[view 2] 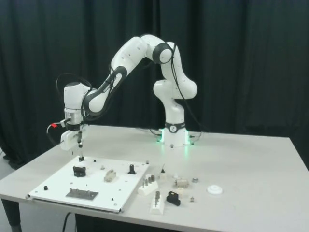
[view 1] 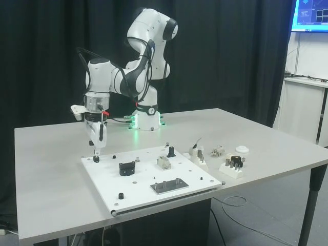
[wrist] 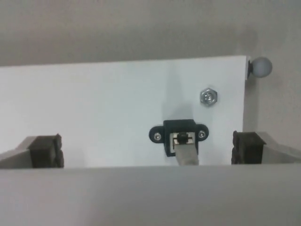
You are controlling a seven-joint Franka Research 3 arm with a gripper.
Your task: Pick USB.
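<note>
A black socket mount (wrist: 178, 136) is screwed onto the white board (wrist: 94, 113), and a grey-white USB plug (wrist: 186, 151) sticks out of it. My gripper (wrist: 146, 149) is open wide, its black fingertips (wrist: 46, 150) well apart and empty. The plug lies between them, nearer one fingertip, and a grey band hides its lower part. In the room views my gripper (view 1: 96, 147) (view 2: 80, 145) hangs above the board's far left corner, a short way behind the socket mount (view 1: 126, 168) (view 2: 78, 170).
A nut (wrist: 208, 96) and a grey corner ball (wrist: 261, 67) sit near the socket. The board (view 1: 148, 197) also carries a black part (view 1: 170, 151), a grey connector (view 1: 163, 163) and a grey peg plate (view 1: 166, 185). White blocks (view 1: 233, 166) lie to the right.
</note>
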